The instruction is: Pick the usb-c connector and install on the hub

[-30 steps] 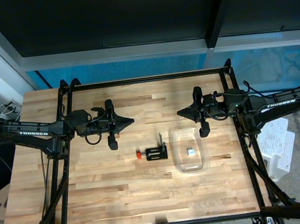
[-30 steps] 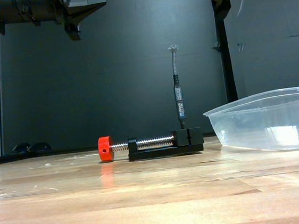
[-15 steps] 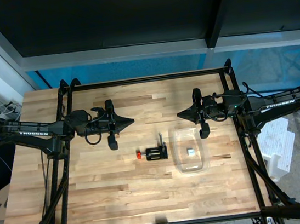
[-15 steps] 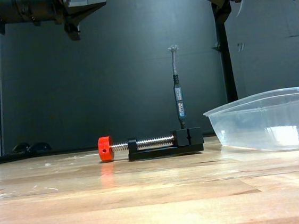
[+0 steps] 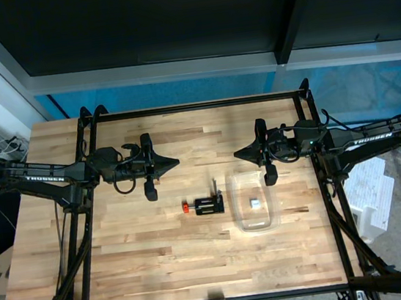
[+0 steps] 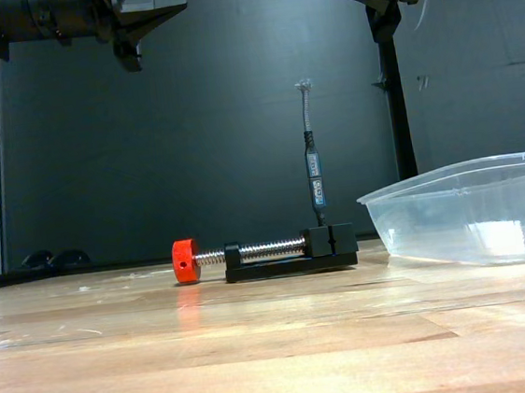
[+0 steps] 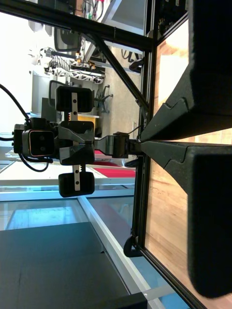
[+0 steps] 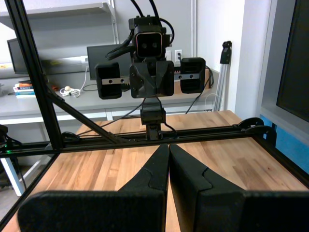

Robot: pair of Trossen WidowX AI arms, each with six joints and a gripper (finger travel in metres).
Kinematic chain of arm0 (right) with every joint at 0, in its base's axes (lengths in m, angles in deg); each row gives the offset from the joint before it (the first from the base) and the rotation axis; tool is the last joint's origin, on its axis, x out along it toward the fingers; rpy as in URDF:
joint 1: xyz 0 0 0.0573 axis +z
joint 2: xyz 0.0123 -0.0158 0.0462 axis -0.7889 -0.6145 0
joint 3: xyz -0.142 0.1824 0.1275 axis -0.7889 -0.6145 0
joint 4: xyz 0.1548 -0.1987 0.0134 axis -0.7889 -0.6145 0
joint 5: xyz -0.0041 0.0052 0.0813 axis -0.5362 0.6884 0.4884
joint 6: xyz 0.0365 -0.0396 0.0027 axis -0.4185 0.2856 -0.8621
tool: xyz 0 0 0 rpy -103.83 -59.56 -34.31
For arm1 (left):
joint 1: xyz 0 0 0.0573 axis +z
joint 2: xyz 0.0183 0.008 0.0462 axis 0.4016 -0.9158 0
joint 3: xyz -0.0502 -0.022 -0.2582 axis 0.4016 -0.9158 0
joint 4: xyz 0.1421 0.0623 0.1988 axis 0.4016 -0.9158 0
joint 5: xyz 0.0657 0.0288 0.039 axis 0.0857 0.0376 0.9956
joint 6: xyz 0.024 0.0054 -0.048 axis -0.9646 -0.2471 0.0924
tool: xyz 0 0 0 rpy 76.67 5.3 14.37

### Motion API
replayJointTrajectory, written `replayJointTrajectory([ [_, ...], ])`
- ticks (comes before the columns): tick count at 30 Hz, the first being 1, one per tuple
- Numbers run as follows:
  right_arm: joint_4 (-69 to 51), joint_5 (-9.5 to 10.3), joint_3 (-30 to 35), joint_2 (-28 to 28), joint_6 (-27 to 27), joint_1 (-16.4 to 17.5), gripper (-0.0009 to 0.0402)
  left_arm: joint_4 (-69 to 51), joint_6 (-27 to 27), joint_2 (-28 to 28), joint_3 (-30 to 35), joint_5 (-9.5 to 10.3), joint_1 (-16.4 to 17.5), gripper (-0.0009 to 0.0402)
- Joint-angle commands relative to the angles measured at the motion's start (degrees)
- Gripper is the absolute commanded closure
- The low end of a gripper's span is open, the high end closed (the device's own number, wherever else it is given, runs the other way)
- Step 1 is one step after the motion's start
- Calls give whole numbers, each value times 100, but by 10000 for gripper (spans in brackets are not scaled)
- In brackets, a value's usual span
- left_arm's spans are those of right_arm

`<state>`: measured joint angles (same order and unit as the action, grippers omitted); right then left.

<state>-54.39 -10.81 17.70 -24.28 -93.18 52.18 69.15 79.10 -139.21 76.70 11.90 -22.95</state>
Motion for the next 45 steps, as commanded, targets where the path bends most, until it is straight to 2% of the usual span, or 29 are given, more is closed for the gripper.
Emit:
replayJointTrajectory([
  [1, 50, -7, 4, 2, 35, 2, 393, 2, -2, -2, 2, 0, 2, 393],
  [8, 44, -24, 4, 2, 133, 0, 393, 2, -2, -2, 2, -2, 0, 393],
  [11, 37, -177, 4, 2, 138, 0, 393, 2, -2, -2, 2, -2, 2, 393],
  [45, -59, -153, 4, 2, 138, 4, 393, 2, -2, -2, 2, -2, 2, 393],
])
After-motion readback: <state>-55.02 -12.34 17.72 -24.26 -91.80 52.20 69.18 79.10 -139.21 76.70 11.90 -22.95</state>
